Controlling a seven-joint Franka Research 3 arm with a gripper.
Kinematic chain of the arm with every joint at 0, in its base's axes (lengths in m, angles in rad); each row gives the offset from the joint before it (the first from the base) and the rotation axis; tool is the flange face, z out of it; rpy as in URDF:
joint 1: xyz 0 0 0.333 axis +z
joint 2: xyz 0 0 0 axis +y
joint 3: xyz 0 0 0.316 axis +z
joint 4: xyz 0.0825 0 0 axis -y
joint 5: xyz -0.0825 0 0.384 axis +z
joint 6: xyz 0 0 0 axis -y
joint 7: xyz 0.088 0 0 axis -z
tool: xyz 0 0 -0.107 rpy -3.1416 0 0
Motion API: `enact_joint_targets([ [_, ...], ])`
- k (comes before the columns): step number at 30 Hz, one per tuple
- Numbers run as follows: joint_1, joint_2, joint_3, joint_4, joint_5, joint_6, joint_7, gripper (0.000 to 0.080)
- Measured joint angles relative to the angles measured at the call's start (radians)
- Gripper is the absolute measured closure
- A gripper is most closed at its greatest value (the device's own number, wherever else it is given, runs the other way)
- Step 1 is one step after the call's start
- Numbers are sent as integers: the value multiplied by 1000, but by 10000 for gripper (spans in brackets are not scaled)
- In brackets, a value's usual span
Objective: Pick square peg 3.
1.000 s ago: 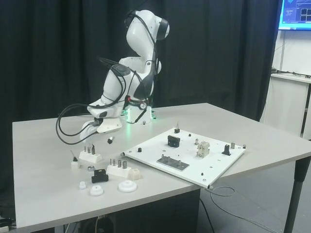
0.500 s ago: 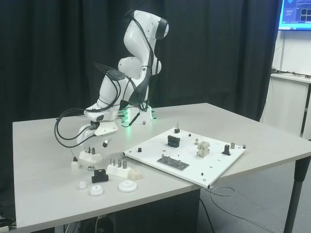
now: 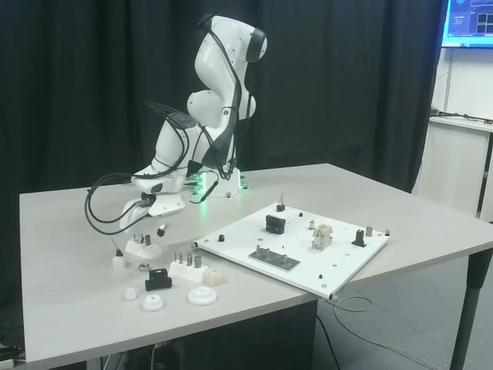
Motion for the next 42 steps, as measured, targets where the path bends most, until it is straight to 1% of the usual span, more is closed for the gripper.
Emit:
enact_joint_targets([
  [2,0,0,-1,0,0,0,-4,120],
  [3,0,0,-2,0,0,0,-6,302],
  [9,-2,0,-4,0,0,0,-16,302],
  [10,-2,0,-4,0,0,0,-17,496],
  [19,-5,0,-5,0,0,1,-27,496],
  [20,-5,0,-5,0,0,1,-27,690],
  [28,-5,-6,-9,1,0,1,-32,690],
  [42,-5,-47,-15,1,-13,-14,-47,692],
])
